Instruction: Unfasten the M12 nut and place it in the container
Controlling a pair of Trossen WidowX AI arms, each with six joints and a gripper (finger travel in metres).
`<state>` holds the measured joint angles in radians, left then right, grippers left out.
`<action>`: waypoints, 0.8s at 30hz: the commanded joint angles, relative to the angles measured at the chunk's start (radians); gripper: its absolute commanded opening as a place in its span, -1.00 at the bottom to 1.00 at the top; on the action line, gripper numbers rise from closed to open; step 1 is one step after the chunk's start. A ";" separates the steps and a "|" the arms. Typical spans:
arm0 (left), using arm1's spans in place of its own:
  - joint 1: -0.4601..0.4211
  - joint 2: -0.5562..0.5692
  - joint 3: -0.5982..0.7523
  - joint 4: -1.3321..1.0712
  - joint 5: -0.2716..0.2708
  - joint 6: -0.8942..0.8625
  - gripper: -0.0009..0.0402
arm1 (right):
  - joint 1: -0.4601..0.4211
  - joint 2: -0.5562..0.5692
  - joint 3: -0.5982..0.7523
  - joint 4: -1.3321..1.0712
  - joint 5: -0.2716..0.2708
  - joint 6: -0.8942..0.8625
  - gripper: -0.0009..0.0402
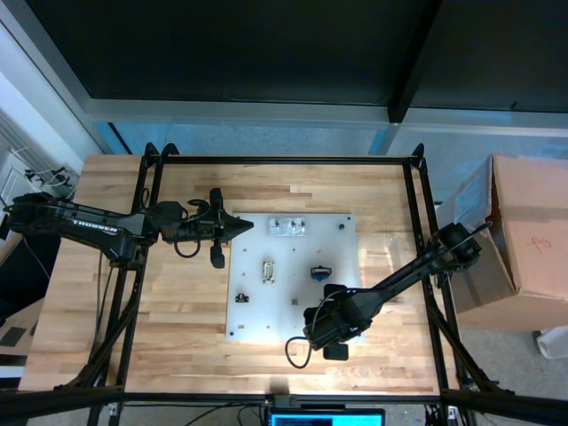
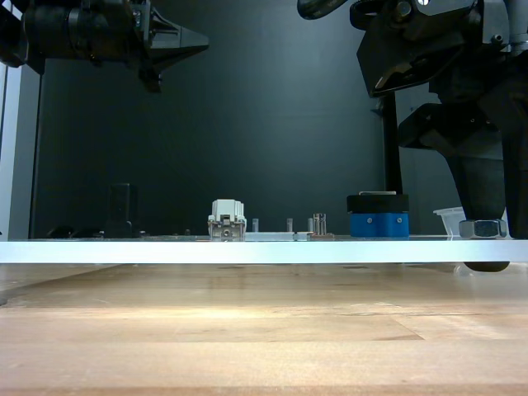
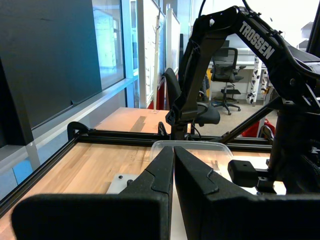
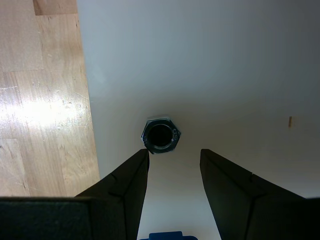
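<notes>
The silver M12 nut [image 4: 160, 135] sits on its stud on the white board [image 4: 225, 60], low enough that no ribs show, with the dark stud end filling its hole. My right gripper [image 4: 174, 152] hangs straight over it. Its fingers are apart, their tips stop just short of the nut, and nothing lies between them. In the low view the nut [image 2: 483, 228] rests at board level beneath the right gripper [image 2: 493, 216]. My left gripper [image 1: 240, 227] hovers shut and empty above the board's far left edge. The clear container [image 1: 386, 253] stands right of the board and appears to hold nothing.
On the board are a blue block [image 1: 320, 272], a white connector [image 1: 268, 272] and a silver bracket [image 1: 288, 228]. A cardboard box [image 1: 524, 240] stands off the table's right edge. The black frame rails [image 1: 284, 160] run around the table.
</notes>
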<state>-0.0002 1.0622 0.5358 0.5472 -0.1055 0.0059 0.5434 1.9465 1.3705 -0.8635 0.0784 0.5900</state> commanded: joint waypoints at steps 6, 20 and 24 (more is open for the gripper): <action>0.000 0.000 0.000 0.000 0.000 0.000 -0.96 | 0.000 -0.008 -0.001 -0.014 0.000 0.000 -0.47; 0.000 0.000 0.000 0.000 0.000 0.000 -0.96 | 0.001 -0.039 -0.001 -0.051 -0.001 -0.132 -0.92; 0.000 0.000 0.000 0.000 0.000 0.000 -0.96 | 0.002 -0.043 -0.001 -0.061 -0.001 -0.263 -0.93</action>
<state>-0.0002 1.0622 0.5358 0.5472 -0.1055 0.0063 0.5453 1.9079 1.3647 -0.9268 0.0719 0.3714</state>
